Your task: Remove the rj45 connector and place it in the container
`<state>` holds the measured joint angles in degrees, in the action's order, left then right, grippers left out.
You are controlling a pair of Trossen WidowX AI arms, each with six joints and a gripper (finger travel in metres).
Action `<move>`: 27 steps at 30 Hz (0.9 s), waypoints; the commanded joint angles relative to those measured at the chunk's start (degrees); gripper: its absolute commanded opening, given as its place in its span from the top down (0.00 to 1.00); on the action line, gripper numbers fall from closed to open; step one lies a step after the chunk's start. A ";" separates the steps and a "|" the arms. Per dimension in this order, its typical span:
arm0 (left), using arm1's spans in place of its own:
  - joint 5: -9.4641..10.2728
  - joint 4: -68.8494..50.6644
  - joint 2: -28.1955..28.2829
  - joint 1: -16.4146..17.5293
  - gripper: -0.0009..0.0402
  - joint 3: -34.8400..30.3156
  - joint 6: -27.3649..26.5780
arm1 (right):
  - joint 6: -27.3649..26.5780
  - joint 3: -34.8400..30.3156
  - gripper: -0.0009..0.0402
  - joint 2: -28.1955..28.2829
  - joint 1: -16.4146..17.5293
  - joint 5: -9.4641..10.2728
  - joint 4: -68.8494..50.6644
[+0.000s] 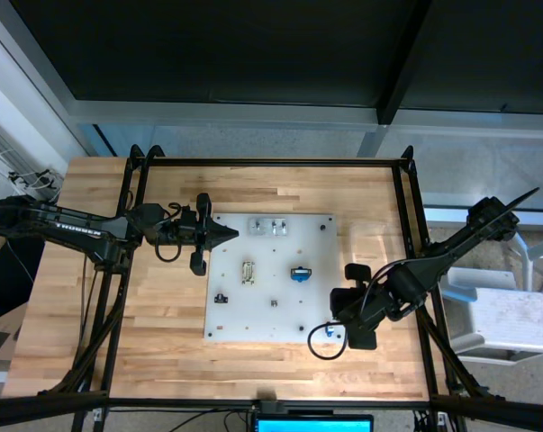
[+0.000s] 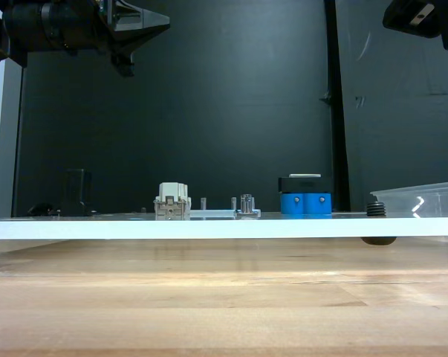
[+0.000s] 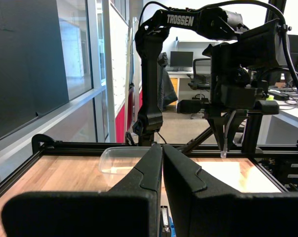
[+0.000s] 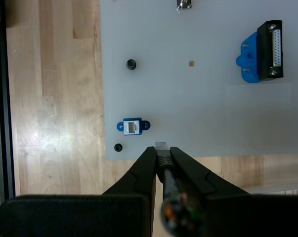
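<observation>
Transport step. My right gripper (image 4: 162, 150), clenched on the connector (image 4: 161, 146), hangs over the near right corner of the board (image 4: 198, 108); the socket (image 4: 132, 126) is empty. My left gripper (image 1: 224, 234), pinched shut, idles at the left edge. Next: carry to the tub (image 2: 424, 195), probably beside the right edge, and let go. The low view shows the tub; my right wrist view does not.
</observation>
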<state>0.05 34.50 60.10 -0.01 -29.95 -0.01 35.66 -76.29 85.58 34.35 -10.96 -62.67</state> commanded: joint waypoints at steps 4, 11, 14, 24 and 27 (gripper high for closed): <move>-0.02 0.02 0.00 0.02 0.98 0.00 0.00 | -0.02 3.89 0.98 -3.06 -3.74 0.20 -0.04; -0.02 0.02 0.00 0.02 0.98 0.00 0.00 | 0.04 10.69 0.98 -9.35 -9.09 0.11 -0.52; -0.02 0.02 0.00 0.02 0.98 0.00 0.00 | 0.04 14.01 0.98 -12.22 -11.61 0.13 -0.52; -0.02 0.02 0.00 0.02 0.98 0.00 0.00 | -3.80 23.91 0.98 -20.63 -17.38 2.16 -1.25; -0.02 0.02 0.00 0.00 0.98 0.00 0.00 | -4.50 27.04 0.98 -23.17 -18.99 2.12 -1.33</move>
<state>0.05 34.50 60.10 -0.01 -29.93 -0.01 31.51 -50.48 63.40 15.92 -8.80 -64.01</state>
